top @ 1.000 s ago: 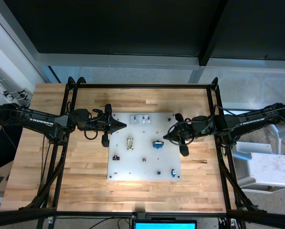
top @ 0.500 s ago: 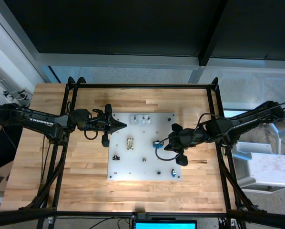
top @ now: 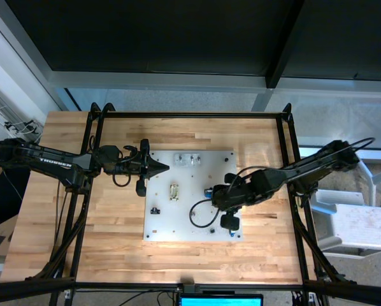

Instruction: Unfasten the M12 fastener and place in the container

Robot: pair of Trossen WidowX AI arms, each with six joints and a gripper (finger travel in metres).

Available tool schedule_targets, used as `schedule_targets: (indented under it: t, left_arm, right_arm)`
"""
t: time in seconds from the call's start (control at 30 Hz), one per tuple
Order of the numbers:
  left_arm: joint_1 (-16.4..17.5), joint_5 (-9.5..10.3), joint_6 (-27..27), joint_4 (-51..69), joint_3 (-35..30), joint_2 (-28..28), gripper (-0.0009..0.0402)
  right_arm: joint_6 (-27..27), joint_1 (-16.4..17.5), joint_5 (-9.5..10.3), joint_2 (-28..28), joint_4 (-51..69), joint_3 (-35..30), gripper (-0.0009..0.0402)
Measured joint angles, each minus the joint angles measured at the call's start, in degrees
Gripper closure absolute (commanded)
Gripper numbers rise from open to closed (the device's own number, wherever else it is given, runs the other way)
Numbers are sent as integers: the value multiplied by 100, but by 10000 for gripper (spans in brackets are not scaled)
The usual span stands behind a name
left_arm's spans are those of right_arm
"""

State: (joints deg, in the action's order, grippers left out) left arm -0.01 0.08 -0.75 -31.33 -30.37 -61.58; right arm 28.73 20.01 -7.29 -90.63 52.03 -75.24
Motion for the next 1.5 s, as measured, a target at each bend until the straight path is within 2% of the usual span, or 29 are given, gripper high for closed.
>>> schedule_targets:
  t: [0.07,0.2,0.27,0.33,0.6,0.87,1.1,1.4,1.5]
  left_arm:
    - [0,-2,0,0,0,0,393]
    - [0,-2,0,2,2,0,393]
    - [0,0,0,0,2,0,393]
    - [0,0,0,0,2,0,393]
    - [0,0,0,0,0,0,393]
    - [0,-2,0,0,2,0,393]
    - [0,-2,-2,0,0,0,393]
    - [0,-2,0,0,0,0,393]
    - [0,-2,0,0,0,0,393]
  right_arm:
    - [192,24,28,-302,450,-352,393]
    - [433,76,254,-758,911,-909,388]
    - [546,122,289,-918,999,-1097,377]
    - [603,184,310,-1054,1062,-1244,361]
    - [1132,393,599,-1521,1141,-1615,268]
    - [1342,566,586,-1971,1156,-1862,193]
    - [1344,614,538,-2293,1073,-1906,144]
    - [1491,599,509,-2433,848,-1858,115]
    - [1534,597,402,-2433,811,-1777,113]
